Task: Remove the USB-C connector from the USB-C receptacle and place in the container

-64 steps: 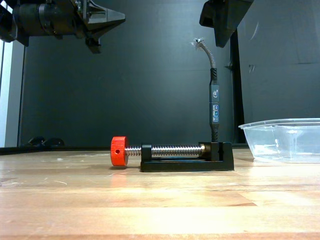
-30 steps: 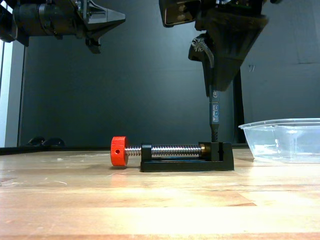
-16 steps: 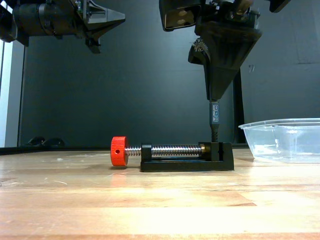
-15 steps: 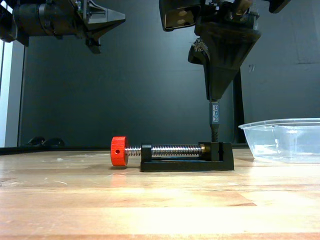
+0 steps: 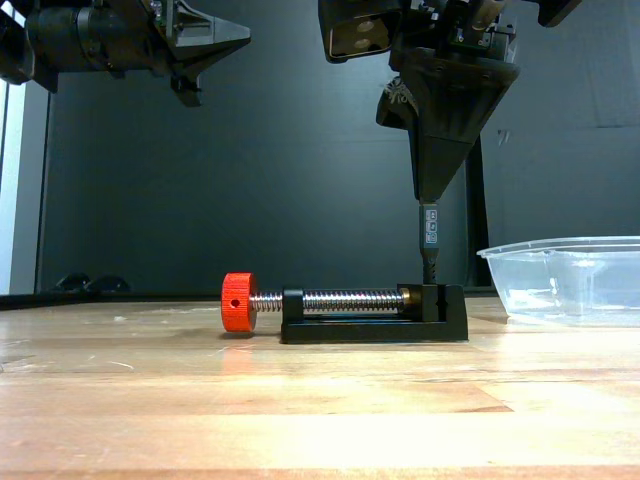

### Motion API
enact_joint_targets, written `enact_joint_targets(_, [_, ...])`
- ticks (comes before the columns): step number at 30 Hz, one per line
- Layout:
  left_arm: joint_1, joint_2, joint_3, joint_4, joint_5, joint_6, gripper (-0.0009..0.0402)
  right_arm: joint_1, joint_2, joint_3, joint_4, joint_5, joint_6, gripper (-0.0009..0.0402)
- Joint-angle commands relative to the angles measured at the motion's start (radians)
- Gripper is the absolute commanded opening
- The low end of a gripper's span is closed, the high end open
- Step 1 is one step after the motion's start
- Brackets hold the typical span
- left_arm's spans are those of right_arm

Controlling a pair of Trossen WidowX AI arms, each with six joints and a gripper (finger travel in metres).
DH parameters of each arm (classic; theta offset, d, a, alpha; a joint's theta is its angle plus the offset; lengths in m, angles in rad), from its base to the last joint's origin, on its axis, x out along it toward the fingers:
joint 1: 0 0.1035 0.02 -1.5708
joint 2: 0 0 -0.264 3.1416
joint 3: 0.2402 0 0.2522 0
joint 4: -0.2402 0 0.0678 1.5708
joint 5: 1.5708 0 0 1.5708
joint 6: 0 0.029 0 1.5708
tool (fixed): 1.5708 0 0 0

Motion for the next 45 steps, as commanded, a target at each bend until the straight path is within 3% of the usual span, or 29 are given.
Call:
enact_joint_targets(1, [0.0,0.0,0.0,0.0,0.0,0.0,0.0,0.0,-0.016,0.008,-0.003,0.001,0.0,0.0])
enact_joint_targets(29, [0.0,0.0,0.0,0.0,0.0,0.0,0.0,-0.034,-0.211,-0.007,-0.051,-0.004,-0.018,0.0])
enact_joint_targets(45, [0.0,0.0,0.0,0.0,0.0,0.0,0.0,-0.059,-0.504,-0.426,-0.006,-0.009,0.054,0.0])
